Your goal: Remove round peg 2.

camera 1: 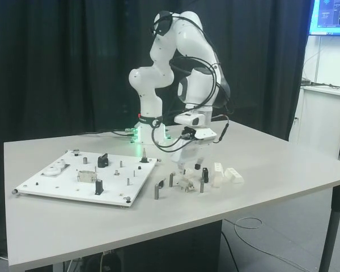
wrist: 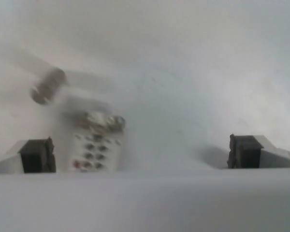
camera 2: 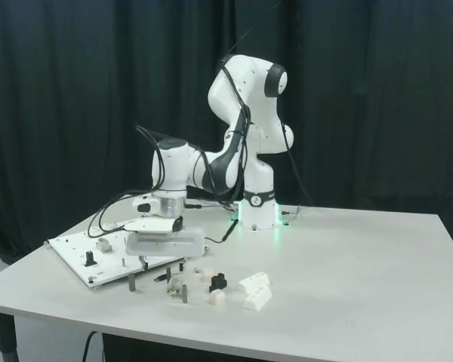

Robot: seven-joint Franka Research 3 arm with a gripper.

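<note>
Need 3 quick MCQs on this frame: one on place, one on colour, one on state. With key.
1. Where is the hand?
A. Over loose parts beside the white board
B. Over that board's middle
C. Raised high, over nothing

2. What colour is the base light?
A. White
B. Green
C. Black

3. How are the hand's fingers?
A. Shut on a peg
B. Shut, empty
C. Open, empty

Key:
1 A, both room views show the hand low over the parts, off the board.
2 B, a green glow shows at the arm's foot.
3 C, the wrist view shows the fingertips far apart with nothing between them.
</note>
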